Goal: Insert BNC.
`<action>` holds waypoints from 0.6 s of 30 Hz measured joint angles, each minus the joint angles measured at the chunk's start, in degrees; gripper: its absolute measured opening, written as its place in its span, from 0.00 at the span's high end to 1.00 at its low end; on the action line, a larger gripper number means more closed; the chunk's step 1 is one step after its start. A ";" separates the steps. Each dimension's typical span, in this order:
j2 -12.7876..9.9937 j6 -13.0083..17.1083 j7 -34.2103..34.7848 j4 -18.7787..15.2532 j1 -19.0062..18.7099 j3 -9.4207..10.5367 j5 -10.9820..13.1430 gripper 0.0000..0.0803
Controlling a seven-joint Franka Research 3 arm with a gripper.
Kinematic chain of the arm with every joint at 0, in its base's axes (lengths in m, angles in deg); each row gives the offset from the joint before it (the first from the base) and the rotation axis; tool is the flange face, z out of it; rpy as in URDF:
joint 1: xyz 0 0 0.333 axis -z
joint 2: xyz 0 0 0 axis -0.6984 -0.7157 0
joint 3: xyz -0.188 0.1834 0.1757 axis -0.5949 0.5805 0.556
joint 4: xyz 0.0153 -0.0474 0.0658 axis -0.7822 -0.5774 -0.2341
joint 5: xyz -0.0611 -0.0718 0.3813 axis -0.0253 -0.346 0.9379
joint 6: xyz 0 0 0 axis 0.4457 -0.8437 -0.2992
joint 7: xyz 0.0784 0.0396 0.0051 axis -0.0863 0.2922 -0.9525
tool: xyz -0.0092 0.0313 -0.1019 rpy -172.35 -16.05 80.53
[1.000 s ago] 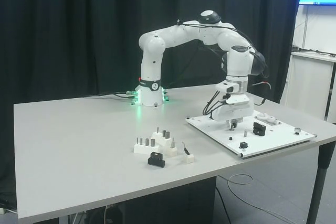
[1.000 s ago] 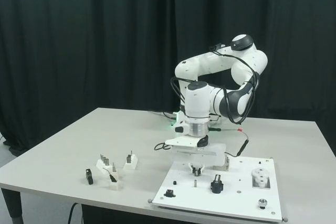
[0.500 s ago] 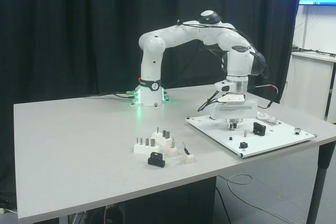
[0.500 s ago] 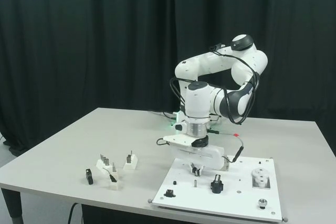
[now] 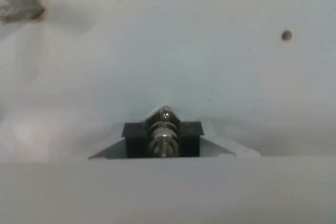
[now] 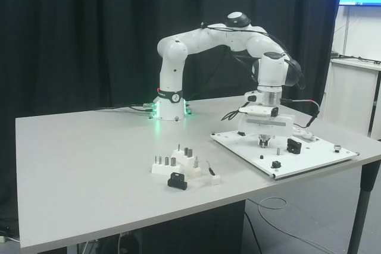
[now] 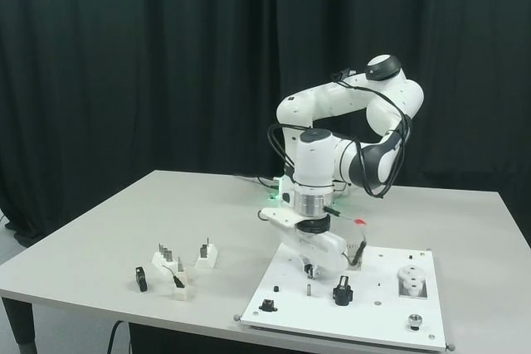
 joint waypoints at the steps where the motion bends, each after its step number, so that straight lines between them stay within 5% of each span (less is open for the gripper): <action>1: 0.00 0.05 1.64 0.00 -0.02 0.01 -0.04 0.85; 18: -0.01 0.16 26.93 0.05 -0.06 0.00 -0.24 0.85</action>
